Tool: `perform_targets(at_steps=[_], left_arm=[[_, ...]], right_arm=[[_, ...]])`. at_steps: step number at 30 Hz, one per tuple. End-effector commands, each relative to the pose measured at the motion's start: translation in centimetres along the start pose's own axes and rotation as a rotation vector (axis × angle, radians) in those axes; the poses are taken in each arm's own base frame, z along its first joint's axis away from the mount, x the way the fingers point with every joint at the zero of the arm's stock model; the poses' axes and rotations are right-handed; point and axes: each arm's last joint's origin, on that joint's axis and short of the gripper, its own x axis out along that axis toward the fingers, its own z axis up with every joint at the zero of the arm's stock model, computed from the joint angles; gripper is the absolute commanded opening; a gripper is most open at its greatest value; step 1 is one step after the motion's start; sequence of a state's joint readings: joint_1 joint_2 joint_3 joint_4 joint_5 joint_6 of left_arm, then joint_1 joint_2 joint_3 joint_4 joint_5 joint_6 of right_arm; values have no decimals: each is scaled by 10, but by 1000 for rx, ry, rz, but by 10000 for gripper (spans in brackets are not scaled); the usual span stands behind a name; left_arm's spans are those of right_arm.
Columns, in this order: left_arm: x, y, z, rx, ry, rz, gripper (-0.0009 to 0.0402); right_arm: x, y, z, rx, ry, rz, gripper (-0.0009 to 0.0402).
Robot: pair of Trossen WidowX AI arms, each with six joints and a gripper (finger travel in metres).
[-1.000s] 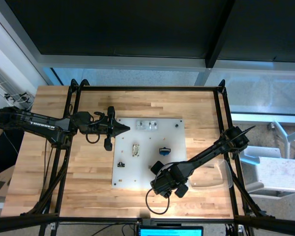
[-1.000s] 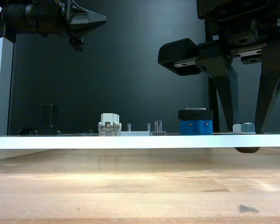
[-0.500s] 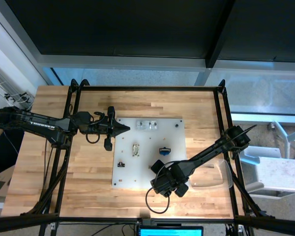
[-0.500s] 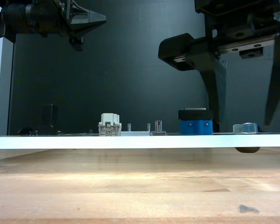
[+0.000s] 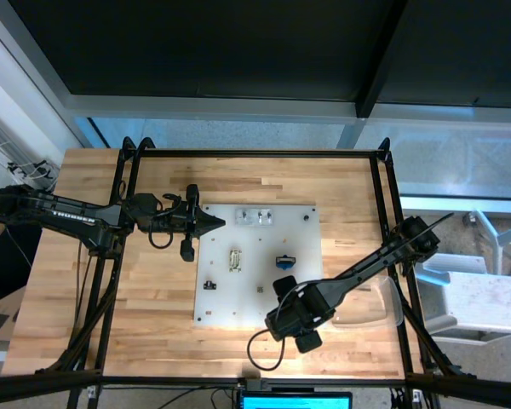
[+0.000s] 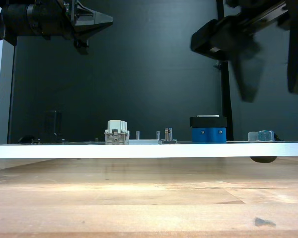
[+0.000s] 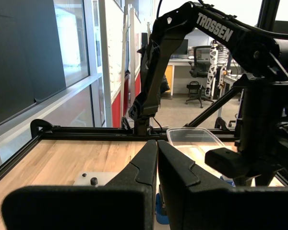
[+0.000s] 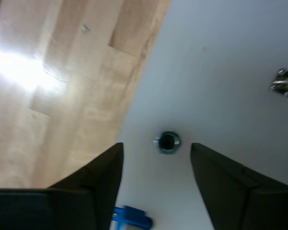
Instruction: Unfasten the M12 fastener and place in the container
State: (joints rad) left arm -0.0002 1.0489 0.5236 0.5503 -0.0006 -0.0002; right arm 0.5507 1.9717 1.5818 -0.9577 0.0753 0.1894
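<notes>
- Up goes the right gripper [image 6: 273, 94]. A second ago its fingers straddled the nut at board level; now, in the low view, they hang blurred at upper right, well above it.
- Its fingers stand wide apart and hold nothing. The right wrist view looks straight down between them at the M12 fastener [image 8: 167, 142].
- That fastener has not shifted. It sits on the white board [image 5: 238, 298], at the lower right of the low view. I cannot tell whether it is still threaded on its stud.
- Right of the board, in the lower right of the high view, lies the container [image 5: 370, 317]. I see no nut in it.
- At upper left, the left gripper [image 5: 213, 222] hovers unchanged, fingers pressed together on nothing.
- My read is that the right gripper has let go between turns. The nut must still come free and be carried to the container.
</notes>
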Motion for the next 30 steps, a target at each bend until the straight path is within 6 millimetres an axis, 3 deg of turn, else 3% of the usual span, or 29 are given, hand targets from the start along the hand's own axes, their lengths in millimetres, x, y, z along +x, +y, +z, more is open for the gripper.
perform_targets(at_steps=[1, 8, 24, 28, 30], left_arm=[[0, 0, 0, 0, 0, 0, 0], [0, 0, 0, 0, 0, 0, 0], [0, 0, 0, 0, 0, 0, 0], [0, 0, 0, 0, -1, 0, 0], [0, 0, 0, 0, 0, 0, 0]], right_arm=[[2, 3, -2, 39, 14, 32, 118], [8, 3, -5, 89, 22, 47, -5], [34, -2, -16, 228, 7, 26, 0], [20, -13, -20, 290, 10, -281, 0], [11, -15, -19, 289, -4, -348, 0]])
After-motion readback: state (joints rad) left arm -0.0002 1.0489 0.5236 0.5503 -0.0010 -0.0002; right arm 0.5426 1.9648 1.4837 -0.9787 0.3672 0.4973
